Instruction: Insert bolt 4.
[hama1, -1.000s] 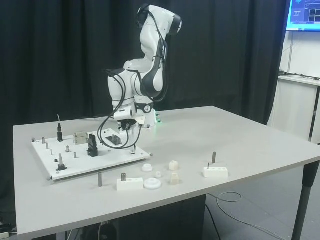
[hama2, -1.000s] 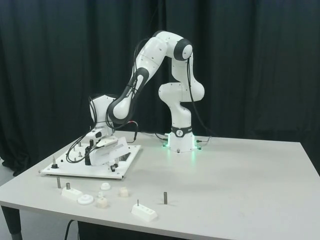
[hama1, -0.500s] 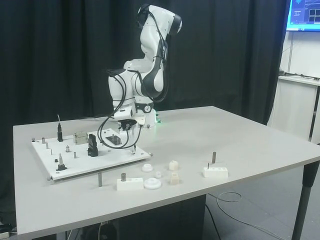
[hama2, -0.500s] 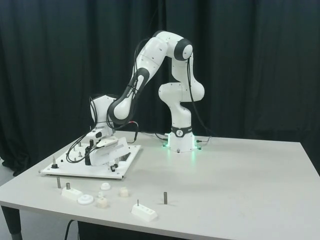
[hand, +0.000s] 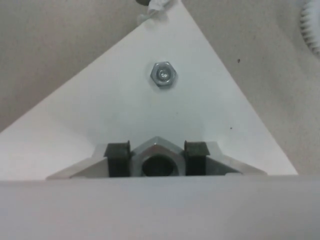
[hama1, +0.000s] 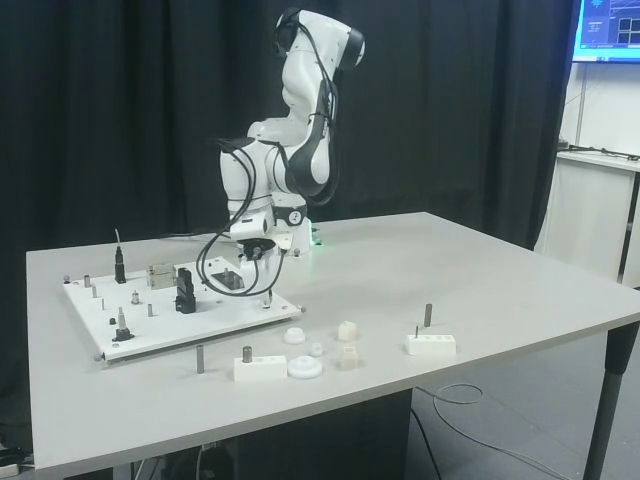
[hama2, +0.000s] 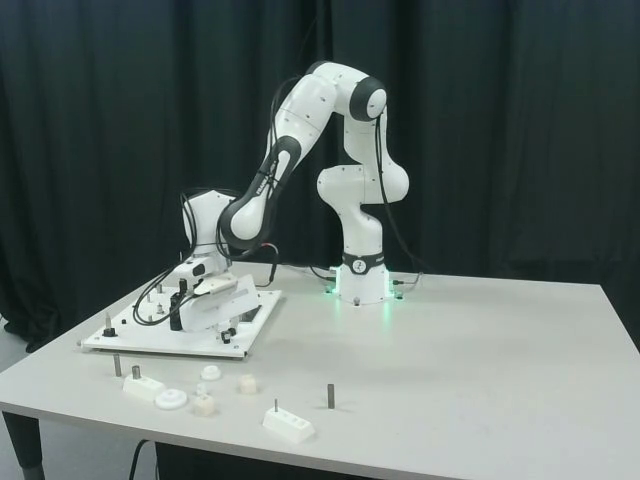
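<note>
Your gripper (hand: 157, 159) is clamping the bolt (hand: 158, 161) by its hex head; stiff, light, slippery steel, so you're wanting flat-on-flat contact.

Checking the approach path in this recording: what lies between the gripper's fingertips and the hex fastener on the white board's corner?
Nothing: in the wrist view the gripper holds a hex-headed bolt, and only bare white board separates it from the hex fastener.

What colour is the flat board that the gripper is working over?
White; the flat square assembly board shows best in the first room view.
</note>
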